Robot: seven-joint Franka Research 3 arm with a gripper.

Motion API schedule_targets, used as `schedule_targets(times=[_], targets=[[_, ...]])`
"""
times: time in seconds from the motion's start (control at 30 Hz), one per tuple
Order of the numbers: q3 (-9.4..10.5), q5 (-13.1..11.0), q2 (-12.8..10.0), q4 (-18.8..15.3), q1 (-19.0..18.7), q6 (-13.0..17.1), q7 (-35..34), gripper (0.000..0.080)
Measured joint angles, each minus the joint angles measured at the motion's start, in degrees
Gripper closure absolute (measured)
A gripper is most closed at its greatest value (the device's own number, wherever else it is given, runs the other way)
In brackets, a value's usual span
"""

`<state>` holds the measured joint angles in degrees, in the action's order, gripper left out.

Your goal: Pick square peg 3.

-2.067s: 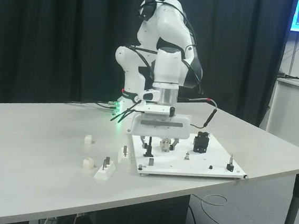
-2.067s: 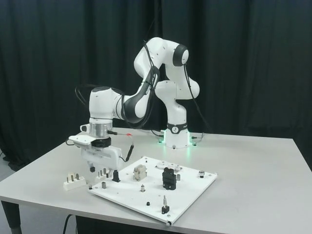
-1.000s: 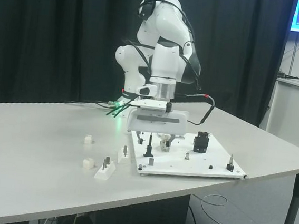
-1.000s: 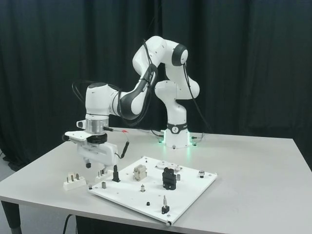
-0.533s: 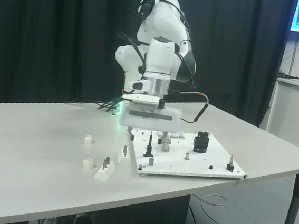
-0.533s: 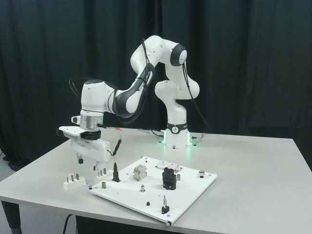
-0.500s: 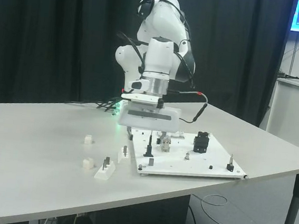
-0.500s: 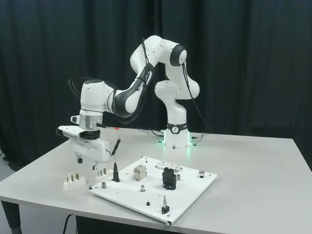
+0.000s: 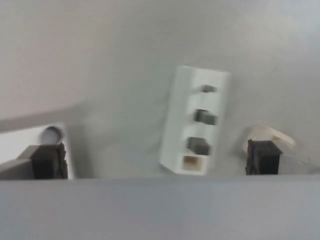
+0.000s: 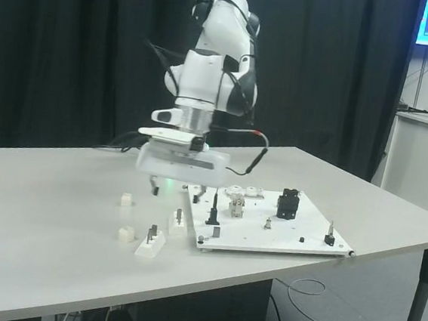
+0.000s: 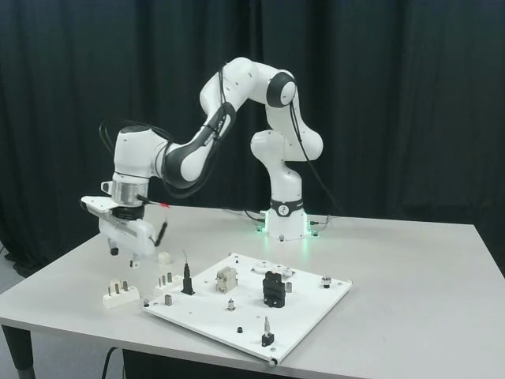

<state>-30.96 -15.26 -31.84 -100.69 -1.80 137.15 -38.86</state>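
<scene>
Item: white peg holder (image 9: pixel 196 120), on the grey tabletop (image 10: pixel 59 191). Seen in the centre of the wrist view, in the lower left of the second room view and left of centre low in the first. Three dark square pegs are counted in a row, with one empty socket at one end. Which is square peg 3 cannot be told; no numbering is legible.

Item: claw (image 11: pixel 125 257), hovering above the tabletop, over the holder region. Its two black fingertips (image 9: pixel 48 161) are spread wide apart at the lower left and lower right of the wrist view, and nothing is held between them.

Step in hand, judged: approach and alignment. For a sound grasp, the claw is best centred over the chosen peg, turned so that the fingers close across the row and not along it, then lowered straight. The pegs stand close together, so a neighbour could be caught or nudged.

Item: small white block (image 10: pixel 127 198), left of the holder in the first room view, apart from it.

Item: second white block (image 10: pixel 125 234), near the holder; a possible obstruction on descent.

Item: white board (image 11: pixel 316 312), to the right, carrying a black upright pin (image 11: pixel 187 278) and other small fittings; its corner lies just beside the holder.
</scene>
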Motion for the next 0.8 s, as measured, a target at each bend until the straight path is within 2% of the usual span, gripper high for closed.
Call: schedule_targets(times=[0.17, 0.47, 0.8], targets=[[0.00, -0.60, 0.01, -0.39, 1.65, -0.38, -1.69, 0.0003], [-0.01, -3.36, 0.03, -2.66, 2.92, -0.39, -1.69, 0.0003], [-0.01, -9.07, -0.15, -5.42, 3.65, -0.38, -1.75, 0.0003]])
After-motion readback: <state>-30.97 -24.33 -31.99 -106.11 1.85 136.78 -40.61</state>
